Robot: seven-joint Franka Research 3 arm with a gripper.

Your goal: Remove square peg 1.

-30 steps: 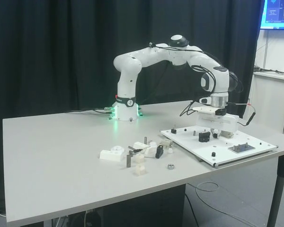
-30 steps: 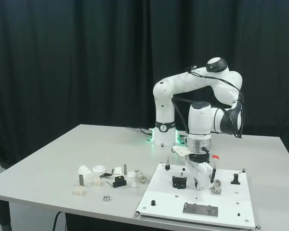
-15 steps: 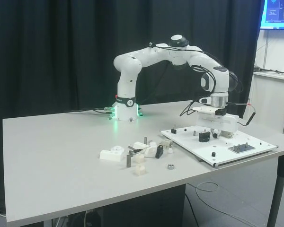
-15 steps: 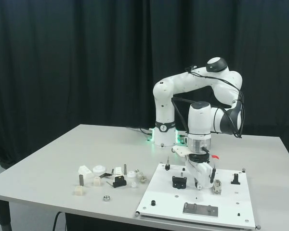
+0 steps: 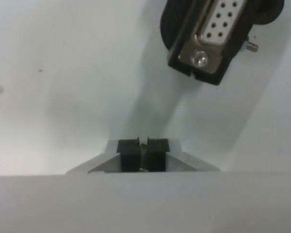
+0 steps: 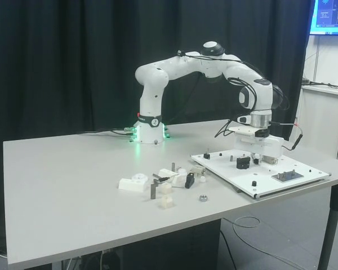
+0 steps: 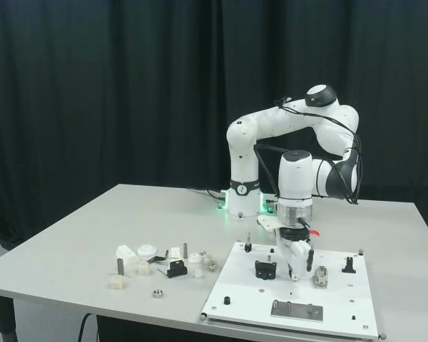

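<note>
The pincer [image 5: 143, 154] hangs just above the middle of the white board [image 7: 342, 313], which lies at the bench's [image 6: 62, 169] front right corner. In the wrist view its black fingertips [image 5: 128, 154] are pressed nearly together on a thin sliver that is probably square peg 1 [image 5: 143, 143], though too little of it shows to be sure. The step in hand looks like the lift-out. The next move calls for a straight upward pull, clear of the multi-pin connector [image 5: 218, 29] nearby.

Claw [image 5: 142, 154] contents too small to tell.
</note>
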